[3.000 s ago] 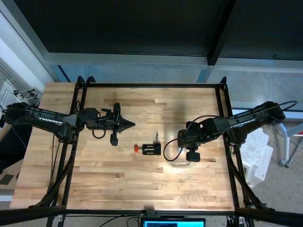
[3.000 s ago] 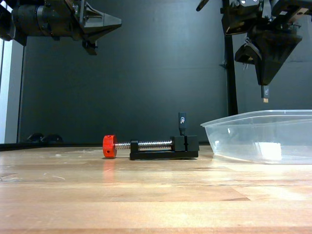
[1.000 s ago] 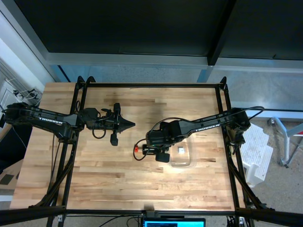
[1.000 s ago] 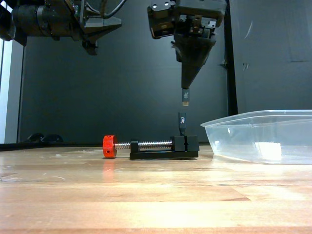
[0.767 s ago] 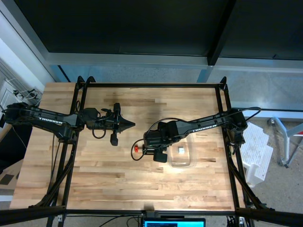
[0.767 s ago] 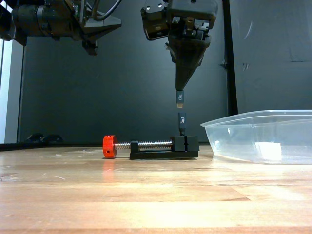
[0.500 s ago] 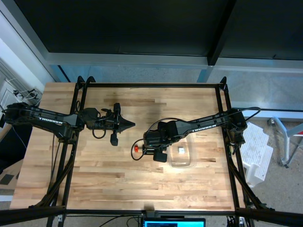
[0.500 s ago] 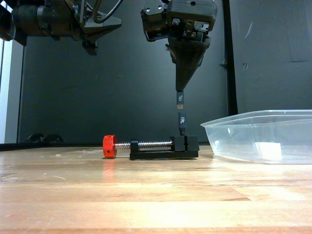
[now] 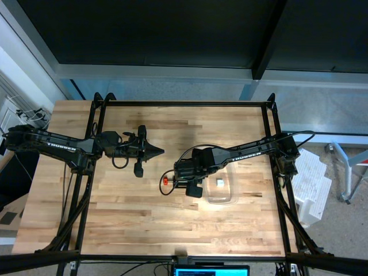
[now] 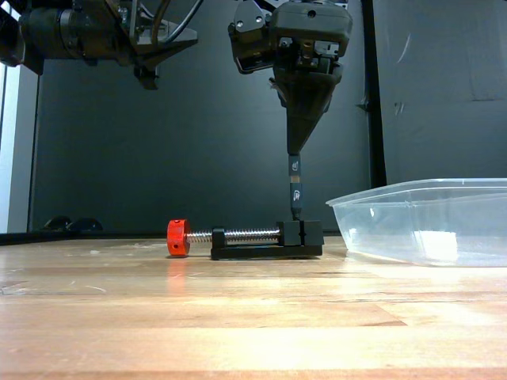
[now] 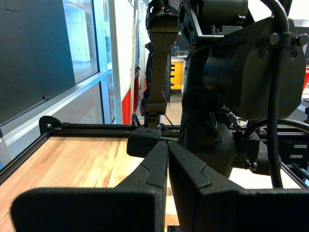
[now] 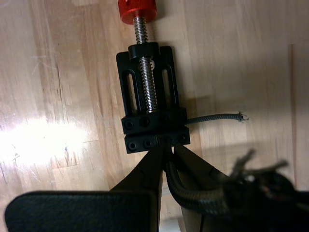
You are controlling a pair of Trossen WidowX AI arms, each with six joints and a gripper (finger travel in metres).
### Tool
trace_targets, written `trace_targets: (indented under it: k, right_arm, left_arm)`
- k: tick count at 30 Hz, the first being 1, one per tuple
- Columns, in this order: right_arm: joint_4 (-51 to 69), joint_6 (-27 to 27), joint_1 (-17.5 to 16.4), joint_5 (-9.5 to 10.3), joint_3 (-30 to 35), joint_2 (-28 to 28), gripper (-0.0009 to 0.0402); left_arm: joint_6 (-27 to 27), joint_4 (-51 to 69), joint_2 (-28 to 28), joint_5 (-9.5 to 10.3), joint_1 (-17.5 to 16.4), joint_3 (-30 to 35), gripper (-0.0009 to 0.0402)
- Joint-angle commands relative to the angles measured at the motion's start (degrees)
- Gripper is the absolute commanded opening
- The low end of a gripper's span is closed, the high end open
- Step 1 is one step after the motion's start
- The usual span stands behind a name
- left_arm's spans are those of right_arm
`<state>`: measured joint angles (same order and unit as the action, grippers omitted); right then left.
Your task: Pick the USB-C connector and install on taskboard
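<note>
- USB-C connector [image 10: 295,176]: held upright, grasped by the right claw [image 10: 294,149], with its lower end meeting the upright part of the taskboard [image 10: 303,236].
- Clear tray [image 10: 420,222]: on the surface [image 10: 238,317], just beside the taskboard.
- Left claw [image 10: 190,35]: clenched on nothing, raised, farther back.

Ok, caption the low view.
Right claw holds the USB-C connector on the taskboard; left claw, shut, hangs high at left.
</note>
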<state>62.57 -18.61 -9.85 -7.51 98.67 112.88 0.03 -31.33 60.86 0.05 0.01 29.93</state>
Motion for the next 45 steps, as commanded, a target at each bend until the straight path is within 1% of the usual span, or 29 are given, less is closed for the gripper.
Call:
trace_targets:
  k: [1,26,29,31,43,45]
  right_arm:
    - [-0.1,-0.2,0.0,0.00,0.0,0.1,0.0000]
    - [0.1,-0.4,0.0,0.15,0.0,0.0,0.0000]
    - [0.1,-0.3,0.0,0.35,0.0,0.0,0.0000]
    - [0.1,-0.3,0.0,1.11,0.0,0.0,0.0000]
    - [0.0,0.7,0.0,0.83,0.0,0.0,0.0000]
    - [0.0,0.9,0.0,0.39,0.0,0.0,0.0000]
  left_arm:
    - [0.0,0.0,0.0,-0.02,0.0,0.0,0.0000]
    - [0.0,0.0,0.0,-0.02,0.0,0.0,0.0000]
    - [0.0,0.0,0.0,-0.02,0.0,0.0,0.0000]
    - [0.0,0.0,0.0,-0.02,0.0,0.0,0.0000]
    - [0.0,0.0,0.0,-0.02,0.0,0.0,0.0000]
    - [0.0,0.0,0.0,-0.02,0.0,0.0,0.0000]
